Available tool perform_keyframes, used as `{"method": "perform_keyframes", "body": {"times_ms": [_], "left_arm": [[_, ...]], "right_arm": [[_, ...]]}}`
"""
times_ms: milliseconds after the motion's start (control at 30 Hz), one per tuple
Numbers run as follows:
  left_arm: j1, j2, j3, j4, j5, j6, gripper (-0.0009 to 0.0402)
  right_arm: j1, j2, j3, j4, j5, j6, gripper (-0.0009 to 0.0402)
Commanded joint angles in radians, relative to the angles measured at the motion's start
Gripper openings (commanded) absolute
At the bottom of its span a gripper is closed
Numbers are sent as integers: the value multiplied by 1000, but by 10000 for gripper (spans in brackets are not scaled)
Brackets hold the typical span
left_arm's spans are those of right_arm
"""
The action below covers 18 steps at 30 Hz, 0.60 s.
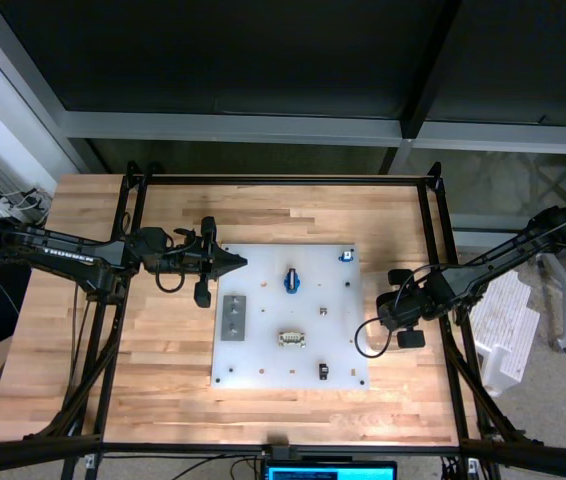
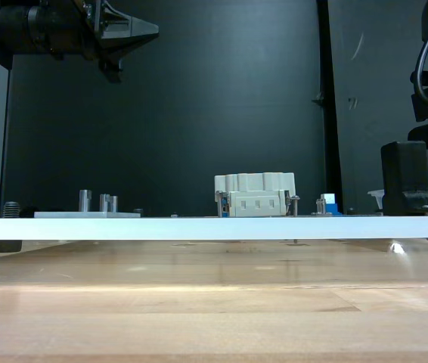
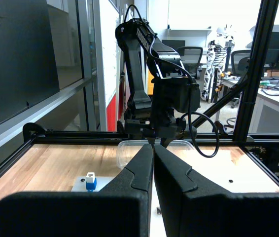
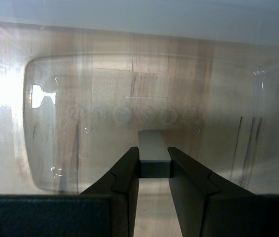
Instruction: Pick the 16mm bar and install on taskboard
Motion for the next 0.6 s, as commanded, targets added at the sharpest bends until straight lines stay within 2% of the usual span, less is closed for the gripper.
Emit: {"method": "perform_keyframes", "body": {"times_ms": [33,233,600], "left_arm": [[0,0,0,0,0,0,0],[0,0,0,0,0,0,0],[0,0,0,0,0,0,0]], "right_arm": [[0,0,2,-2,0,1,8],[0,-13,57,-56,0,1,0],[0,-16,264,-245,-3,11,0]]}}
